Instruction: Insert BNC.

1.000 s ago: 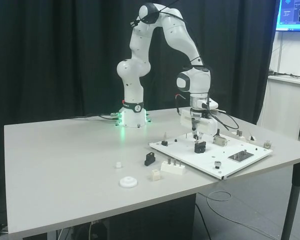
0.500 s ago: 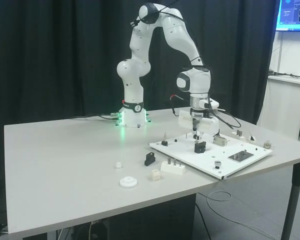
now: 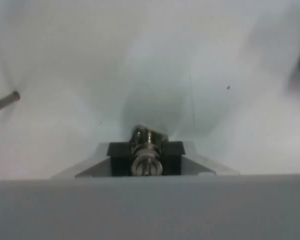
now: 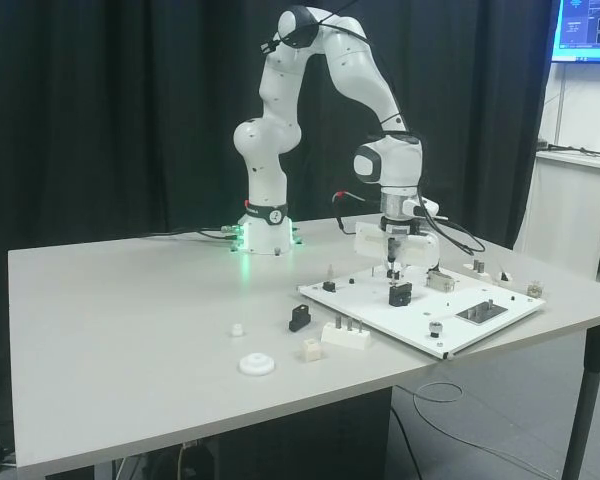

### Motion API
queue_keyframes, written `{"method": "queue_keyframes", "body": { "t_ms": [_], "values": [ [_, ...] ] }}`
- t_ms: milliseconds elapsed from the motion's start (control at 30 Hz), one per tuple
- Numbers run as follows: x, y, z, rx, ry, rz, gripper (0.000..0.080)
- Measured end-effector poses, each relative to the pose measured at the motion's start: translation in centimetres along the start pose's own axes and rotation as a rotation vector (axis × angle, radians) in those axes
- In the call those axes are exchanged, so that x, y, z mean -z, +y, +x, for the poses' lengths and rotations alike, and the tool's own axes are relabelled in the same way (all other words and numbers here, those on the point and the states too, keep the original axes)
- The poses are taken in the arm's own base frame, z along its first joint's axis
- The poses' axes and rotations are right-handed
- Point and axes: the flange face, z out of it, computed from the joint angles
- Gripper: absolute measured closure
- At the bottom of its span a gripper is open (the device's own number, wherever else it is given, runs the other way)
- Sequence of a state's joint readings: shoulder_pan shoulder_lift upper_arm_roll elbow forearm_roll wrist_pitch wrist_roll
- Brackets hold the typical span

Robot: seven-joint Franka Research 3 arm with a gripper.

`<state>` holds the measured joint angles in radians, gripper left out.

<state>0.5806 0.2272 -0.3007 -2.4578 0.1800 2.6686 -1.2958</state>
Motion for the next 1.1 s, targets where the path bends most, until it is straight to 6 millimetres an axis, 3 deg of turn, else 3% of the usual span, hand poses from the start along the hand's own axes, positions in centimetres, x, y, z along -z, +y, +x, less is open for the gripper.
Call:
{"method": "queue_keyframes", "body": {
  "t_ms": [1100],
  "values": [
    [-0.57,0.16,0.01,0.004,-0.004,0.008,0.0682]
  ]
}}
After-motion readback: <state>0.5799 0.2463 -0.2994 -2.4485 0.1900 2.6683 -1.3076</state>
